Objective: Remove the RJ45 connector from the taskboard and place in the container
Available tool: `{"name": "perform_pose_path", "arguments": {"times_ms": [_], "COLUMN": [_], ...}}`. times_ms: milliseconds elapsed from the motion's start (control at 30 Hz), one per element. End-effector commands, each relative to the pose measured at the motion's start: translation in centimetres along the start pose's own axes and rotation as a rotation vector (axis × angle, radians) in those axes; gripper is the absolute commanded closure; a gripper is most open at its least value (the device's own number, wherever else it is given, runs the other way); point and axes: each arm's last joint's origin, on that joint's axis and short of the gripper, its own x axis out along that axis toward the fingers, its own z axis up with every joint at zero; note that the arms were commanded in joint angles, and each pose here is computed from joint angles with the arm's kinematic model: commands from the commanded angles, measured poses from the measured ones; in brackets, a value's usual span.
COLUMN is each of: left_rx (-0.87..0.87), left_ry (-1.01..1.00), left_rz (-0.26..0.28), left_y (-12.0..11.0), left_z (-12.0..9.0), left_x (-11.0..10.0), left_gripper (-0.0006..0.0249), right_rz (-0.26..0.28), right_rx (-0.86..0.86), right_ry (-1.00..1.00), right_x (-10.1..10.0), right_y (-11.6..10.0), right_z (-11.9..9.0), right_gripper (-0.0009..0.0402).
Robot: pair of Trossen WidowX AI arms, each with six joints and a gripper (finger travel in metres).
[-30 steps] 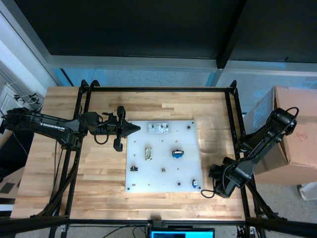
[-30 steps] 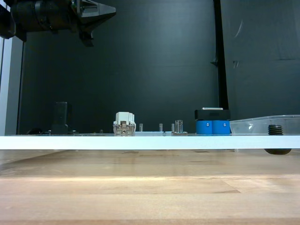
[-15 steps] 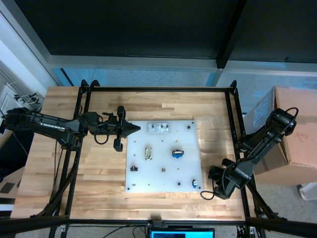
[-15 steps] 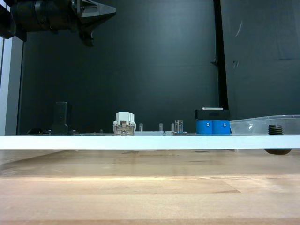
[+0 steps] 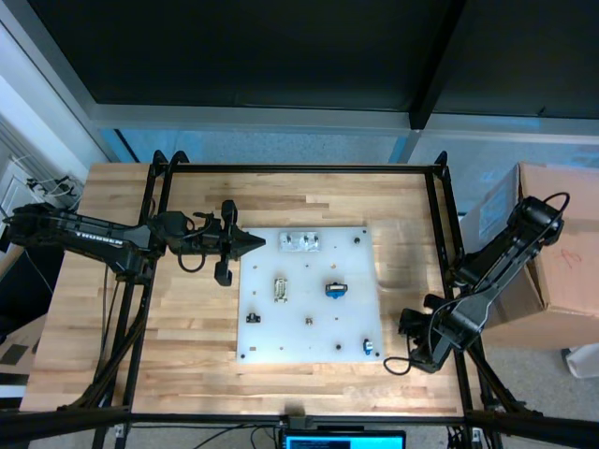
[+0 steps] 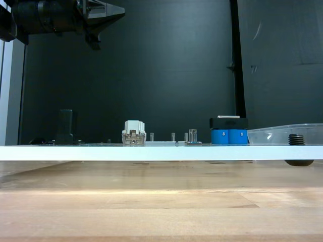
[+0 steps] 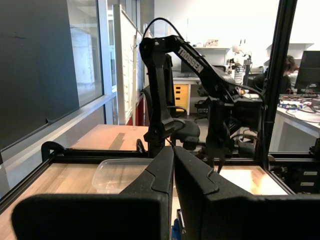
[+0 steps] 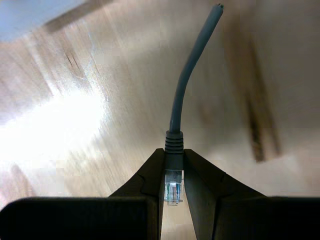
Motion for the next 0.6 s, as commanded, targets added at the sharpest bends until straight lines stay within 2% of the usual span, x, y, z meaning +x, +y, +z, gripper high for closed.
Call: {"name": "perform_pose_path", "arguments": {"times_ms": [33, 267, 500, 600], "left_rx": [0.000, 0.000, 0.000, 0.000], "left_ry": [0.000, 0.000, 0.000, 0.000], "left_rz": [0.000, 0.000, 0.000, 0.000], "left_y": [0.0, 0.0, 0.0, 0.0], "left_z": [0.0, 0.0, 0.0, 0.0], "left_x": [0.0, 0.0, 0.0, 0.0], "left_gripper": [0.0243, 0.0243, 0.0243, 0.0243], "right_rz": [0.003, 0.028, 0.038, 0.044], "right_rx": [0.002, 0.002, 0.006, 0.057], "right_ry": [-0.007, -0.029, -0.051, -0.068], "right_x": [-2.1, -5.9, -7.0, -7.2], "right_y": [-0.7, -2.6, -4.1, -4.8], "right_z": [0.5, 2.0, 3.2, 4.1], "right_gripper": [0.0394, 0.0394, 0.0393, 0.0393]}}
